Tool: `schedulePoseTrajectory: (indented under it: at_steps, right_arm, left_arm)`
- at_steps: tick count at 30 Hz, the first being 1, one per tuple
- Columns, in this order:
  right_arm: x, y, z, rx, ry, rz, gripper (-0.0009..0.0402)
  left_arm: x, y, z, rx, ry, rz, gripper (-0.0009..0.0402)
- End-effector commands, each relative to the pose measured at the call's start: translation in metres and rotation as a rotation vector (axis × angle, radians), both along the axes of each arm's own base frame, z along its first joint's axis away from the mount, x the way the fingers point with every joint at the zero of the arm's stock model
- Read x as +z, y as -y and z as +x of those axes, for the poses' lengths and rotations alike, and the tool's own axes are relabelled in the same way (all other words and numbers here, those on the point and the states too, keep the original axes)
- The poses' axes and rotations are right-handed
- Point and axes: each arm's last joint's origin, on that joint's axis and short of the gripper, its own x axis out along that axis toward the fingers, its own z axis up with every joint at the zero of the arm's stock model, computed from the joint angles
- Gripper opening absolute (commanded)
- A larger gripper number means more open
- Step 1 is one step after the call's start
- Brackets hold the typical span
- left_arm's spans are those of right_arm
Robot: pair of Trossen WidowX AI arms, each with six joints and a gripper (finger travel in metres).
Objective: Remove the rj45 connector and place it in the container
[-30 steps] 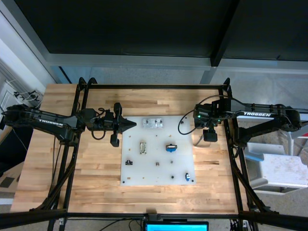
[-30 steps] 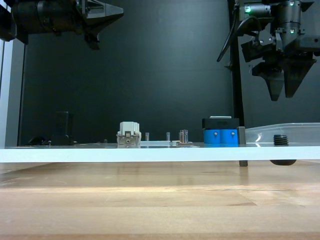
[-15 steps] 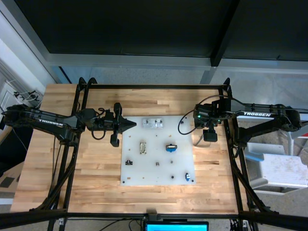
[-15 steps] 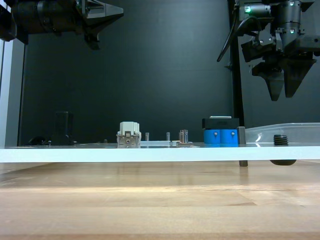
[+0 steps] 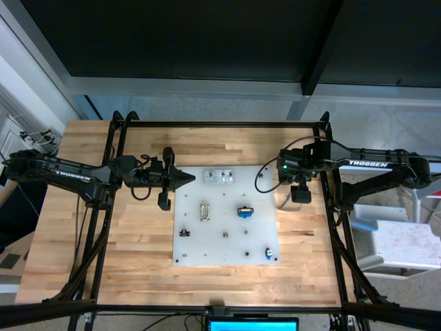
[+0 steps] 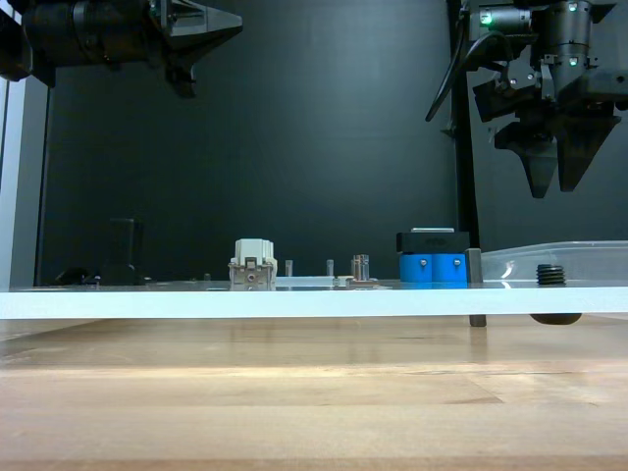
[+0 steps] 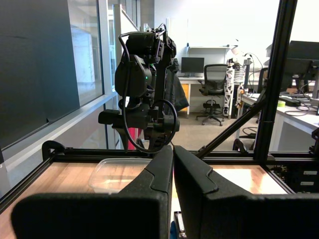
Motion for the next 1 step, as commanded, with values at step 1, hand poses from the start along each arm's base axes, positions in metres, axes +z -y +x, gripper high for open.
schedulePoseTrajectory:
  at_steps: [1]
  right_arm:
    - [0.0,0.0,0.0,-0.001,0.0,0.0,0.0252]
  left_arm:
    - [0.0002,-0.0001,0.0,0.0,0.001,0.0,0.0001]
